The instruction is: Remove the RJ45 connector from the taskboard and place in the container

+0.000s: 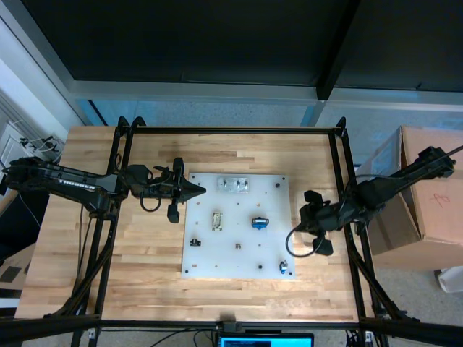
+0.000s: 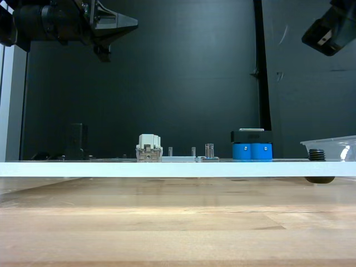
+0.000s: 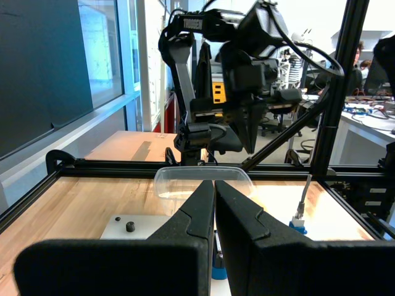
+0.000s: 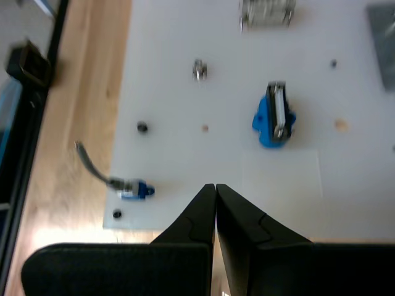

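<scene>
The RJ45 connector (image 1: 284, 269) is a small blue plug with a grey cable. It sits in its seat at the near right corner of the white taskboard (image 1: 217, 253), and nothing holds it. It also shows in the right wrist view (image 4: 134, 189) and the left wrist view (image 3: 299, 221). How deep it sits I cannot tell. The clear plastic container (image 1: 235, 186) stands at the board's far edge. My left gripper (image 1: 201, 190) hovers shut and empty over the board's far left edge, pointing at the container (image 3: 203, 182). My right gripper (image 1: 304, 215) hangs shut and empty just off the board's right edge.
A blue block connector (image 1: 260, 223) and a beige connector (image 1: 216, 220) stand mid-board, with small pegs and screws around them. The black frame rails (image 1: 340, 188) border the wooden table. A cardboard box (image 1: 427, 195) sits off the right side.
</scene>
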`<action>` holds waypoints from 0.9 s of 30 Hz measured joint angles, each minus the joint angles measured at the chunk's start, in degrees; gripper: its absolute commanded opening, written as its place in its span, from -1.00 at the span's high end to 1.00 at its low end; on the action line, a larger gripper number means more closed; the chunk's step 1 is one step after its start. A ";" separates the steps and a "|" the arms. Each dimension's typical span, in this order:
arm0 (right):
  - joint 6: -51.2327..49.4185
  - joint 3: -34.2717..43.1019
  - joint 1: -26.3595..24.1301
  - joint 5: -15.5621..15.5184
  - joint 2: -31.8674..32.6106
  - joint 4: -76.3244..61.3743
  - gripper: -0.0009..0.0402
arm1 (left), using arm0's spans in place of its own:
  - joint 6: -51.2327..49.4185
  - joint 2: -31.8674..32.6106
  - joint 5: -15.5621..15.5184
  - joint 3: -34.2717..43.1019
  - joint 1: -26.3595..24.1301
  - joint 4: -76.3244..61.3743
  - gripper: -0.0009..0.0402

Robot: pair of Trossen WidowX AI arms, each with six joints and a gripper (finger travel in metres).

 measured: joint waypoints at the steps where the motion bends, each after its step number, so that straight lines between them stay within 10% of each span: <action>1: 0.76 0.59 1.01 0.33 1.05 -1.09 0.96 | 0.02 0.00 0.02 0.00 0.00 0.00 0.96; 17: 10.60 13.33 8.72 1.01 17.53 -12.13 0.92 | 0.00 0.00 0.00 -0.02 0.00 0.00 0.96; 27: 14.97 16.00 10.47 -0.24 23.10 -13.05 0.35 | 0.02 0.00 0.02 0.00 0.00 0.00 0.96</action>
